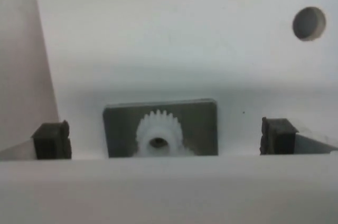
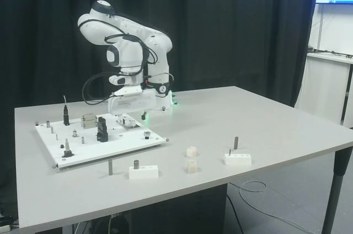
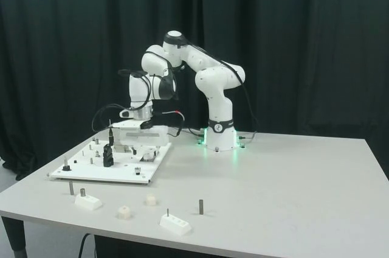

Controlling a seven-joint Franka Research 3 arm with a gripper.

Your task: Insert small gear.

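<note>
End effector (image 1: 165, 138) spread wide and grasping nothing, low over the white board (image 2: 105, 137) on the table (image 2: 265, 118), small white gear (image 1: 158, 134) on a grey plate (image 1: 198, 123) between the fingertips (image 1: 52, 140).

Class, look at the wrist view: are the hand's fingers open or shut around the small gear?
Open. The two black fingers stand wide apart, neither touching the small gear on its grey plate.

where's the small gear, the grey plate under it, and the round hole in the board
small gear (image 1: 157, 135), wrist view, on its toothed face
grey plate (image 1: 199, 123), wrist view, on its bare part
round hole (image 1: 309, 23), wrist view, on its middle
</note>
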